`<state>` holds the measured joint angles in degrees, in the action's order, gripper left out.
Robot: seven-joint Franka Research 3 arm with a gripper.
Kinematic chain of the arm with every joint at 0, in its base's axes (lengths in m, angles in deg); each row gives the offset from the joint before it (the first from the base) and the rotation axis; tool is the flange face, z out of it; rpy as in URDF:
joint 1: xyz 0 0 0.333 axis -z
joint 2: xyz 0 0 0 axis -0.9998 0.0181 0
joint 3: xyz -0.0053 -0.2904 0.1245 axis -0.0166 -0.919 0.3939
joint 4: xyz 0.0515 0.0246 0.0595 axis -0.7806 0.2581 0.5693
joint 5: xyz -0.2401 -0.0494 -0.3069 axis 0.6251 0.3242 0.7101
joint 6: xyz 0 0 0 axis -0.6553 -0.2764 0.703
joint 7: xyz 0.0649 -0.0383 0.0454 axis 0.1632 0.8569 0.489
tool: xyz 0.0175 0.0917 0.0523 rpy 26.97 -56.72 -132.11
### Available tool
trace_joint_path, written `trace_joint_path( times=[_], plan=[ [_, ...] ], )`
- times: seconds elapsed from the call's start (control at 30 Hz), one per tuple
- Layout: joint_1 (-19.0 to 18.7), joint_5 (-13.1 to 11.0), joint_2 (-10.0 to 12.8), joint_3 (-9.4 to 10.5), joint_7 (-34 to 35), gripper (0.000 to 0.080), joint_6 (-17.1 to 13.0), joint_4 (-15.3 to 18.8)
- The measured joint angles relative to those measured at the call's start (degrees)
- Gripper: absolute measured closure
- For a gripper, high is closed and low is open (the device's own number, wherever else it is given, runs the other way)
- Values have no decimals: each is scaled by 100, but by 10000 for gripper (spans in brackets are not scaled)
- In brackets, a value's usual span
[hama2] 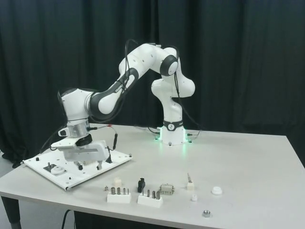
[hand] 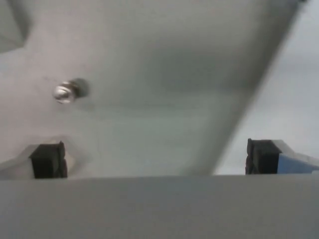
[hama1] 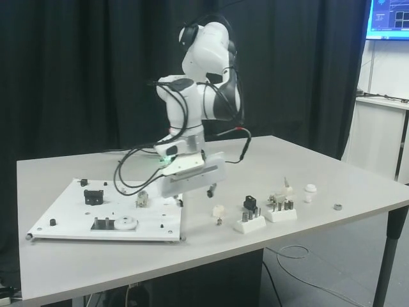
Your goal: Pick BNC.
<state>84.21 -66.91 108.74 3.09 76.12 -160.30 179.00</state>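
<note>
My gripper (hama2: 89, 164) hangs low over the white assembly board (hama1: 64, 211), fingers spread wide with nothing between them. In the wrist view both black fingertip pads (hand: 49, 160) sit far apart at either side of the picture, over the board's white surface. The BNC connector (hand: 67, 91), a small shiny metal stub with a dark collar, stands upright on the board ahead of my fingers and off toward one pad, not between them and not touching either. In the first room view it shows as a little metal piece (hama1: 142, 200) on the board just beside my hand. Away from my gripper, off the board, two white holder blocks (hama2: 118, 197) with upright pins stand on the grey table (hama2: 248, 162).
</note>
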Motion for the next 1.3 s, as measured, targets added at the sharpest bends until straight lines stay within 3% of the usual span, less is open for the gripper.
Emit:
trace_joint_path(
  times=[0.63,1.3],
  plan=[
    [-654,230,-10,40,712,3,-843,496],
    [-707,295,-26,370,852,3,-1912,1030]
  ],
)
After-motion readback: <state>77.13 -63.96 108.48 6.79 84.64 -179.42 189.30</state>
